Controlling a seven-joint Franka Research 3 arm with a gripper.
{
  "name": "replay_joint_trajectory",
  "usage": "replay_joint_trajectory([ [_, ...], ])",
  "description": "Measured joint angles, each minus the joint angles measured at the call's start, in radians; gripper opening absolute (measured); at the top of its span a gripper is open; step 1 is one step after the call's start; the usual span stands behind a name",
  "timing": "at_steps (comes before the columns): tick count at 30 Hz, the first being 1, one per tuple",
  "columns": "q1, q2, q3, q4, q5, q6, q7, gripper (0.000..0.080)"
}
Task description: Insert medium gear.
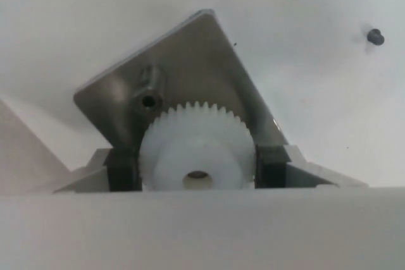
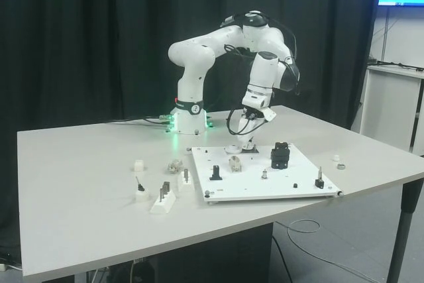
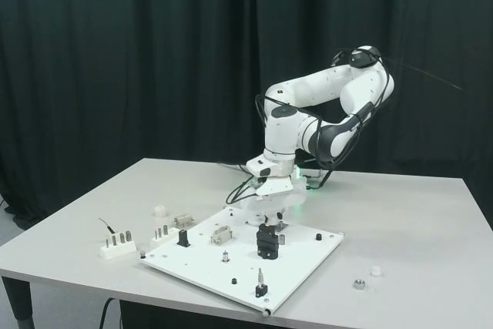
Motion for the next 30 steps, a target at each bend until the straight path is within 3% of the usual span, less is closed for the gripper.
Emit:
replay_joint_trajectory([
  [30, 0.0, 0.0, 0.001, -0.001, 0.001, 0.002, -0.28, 0.0393],
])
